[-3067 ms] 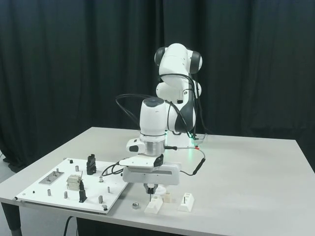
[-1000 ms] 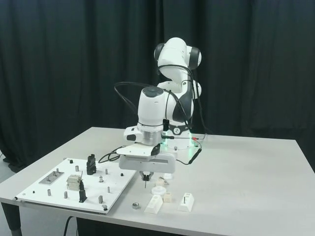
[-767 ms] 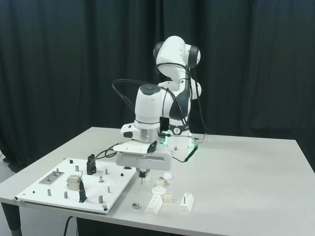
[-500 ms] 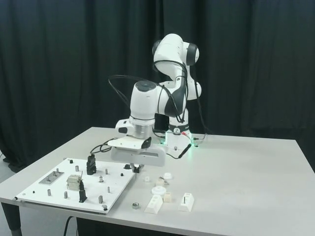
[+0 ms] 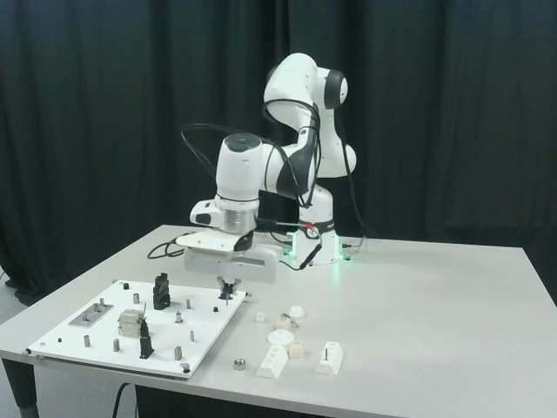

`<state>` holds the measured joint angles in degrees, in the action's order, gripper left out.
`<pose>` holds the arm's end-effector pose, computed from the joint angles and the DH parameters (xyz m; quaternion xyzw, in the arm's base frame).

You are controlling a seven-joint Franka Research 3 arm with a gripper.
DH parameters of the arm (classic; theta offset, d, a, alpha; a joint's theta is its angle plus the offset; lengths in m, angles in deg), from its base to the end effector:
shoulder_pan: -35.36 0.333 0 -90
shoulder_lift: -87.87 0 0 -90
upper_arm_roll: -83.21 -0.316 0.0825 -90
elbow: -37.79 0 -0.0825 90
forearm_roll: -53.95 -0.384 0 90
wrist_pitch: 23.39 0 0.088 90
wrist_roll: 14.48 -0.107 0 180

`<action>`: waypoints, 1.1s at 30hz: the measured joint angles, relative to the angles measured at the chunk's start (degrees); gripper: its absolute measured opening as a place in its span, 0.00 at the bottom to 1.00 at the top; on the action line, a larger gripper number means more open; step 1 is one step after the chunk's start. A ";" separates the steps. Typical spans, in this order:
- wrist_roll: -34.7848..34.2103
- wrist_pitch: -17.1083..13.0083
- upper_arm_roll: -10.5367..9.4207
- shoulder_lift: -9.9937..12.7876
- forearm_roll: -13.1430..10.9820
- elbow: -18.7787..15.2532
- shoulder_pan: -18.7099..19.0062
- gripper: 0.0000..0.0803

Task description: Insert round peg 1.

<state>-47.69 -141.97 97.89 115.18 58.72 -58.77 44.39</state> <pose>0.6591 -0.0522 0.3253 0.9485 -0.2999 -0.0157 0.1010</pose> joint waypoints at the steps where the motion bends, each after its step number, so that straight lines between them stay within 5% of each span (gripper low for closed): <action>1: 0.00 0.00 0.00 -0.14 0.15 -0.10 -0.22 0.02; 33: 8.89 1.98 0.21 -2.58 3.91 -1.16 -5.28 0.02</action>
<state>-38.80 -139.99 98.10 112.60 62.63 -59.92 39.11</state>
